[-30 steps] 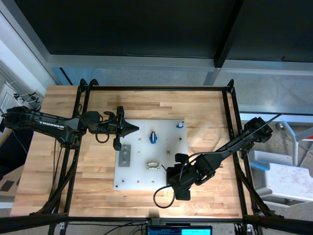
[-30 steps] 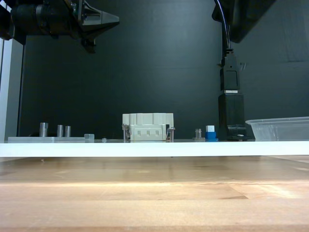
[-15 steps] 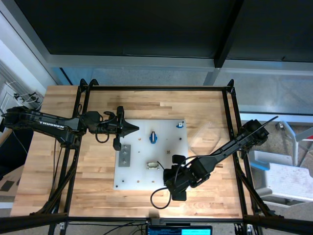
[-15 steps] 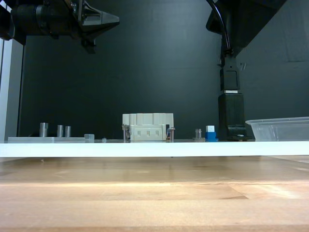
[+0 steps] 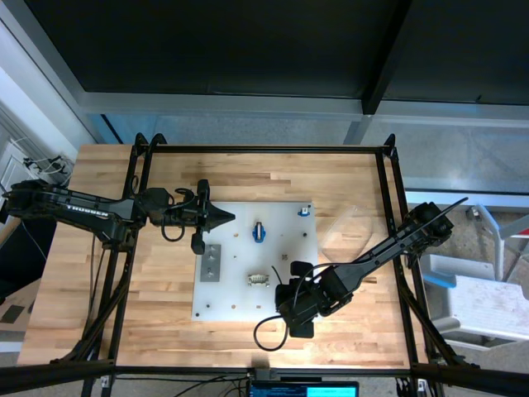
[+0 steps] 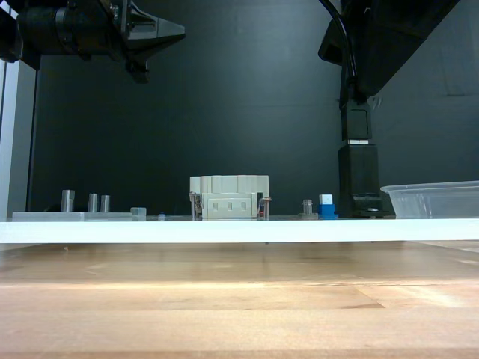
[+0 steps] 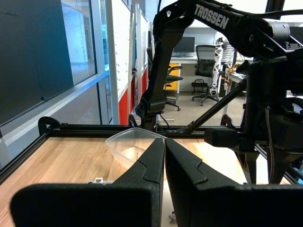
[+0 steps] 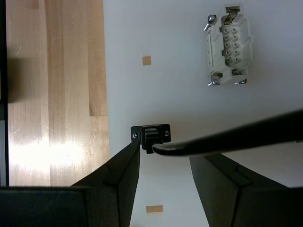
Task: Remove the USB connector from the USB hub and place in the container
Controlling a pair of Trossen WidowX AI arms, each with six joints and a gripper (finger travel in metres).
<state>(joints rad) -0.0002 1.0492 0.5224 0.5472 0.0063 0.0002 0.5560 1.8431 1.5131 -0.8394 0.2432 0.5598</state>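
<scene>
Silver-beige rect. connector [image 5: 259,280] is sitting on white board [image 5: 231,296], grey metal block [image 5: 213,265] lying near, blue upright plug [image 5: 259,232] standing beyond.

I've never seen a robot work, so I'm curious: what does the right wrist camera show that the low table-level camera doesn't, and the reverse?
Only the right wrist view: looking straight down, it shows that the right gripper is open and straddles the USB connector.
Only the low view: the container at the right, the blue plug, and the left gripper, shut and parked high at the left.
Both: the USB connector seated in the USB hub, the silver-beige connector and the white board.
</scene>
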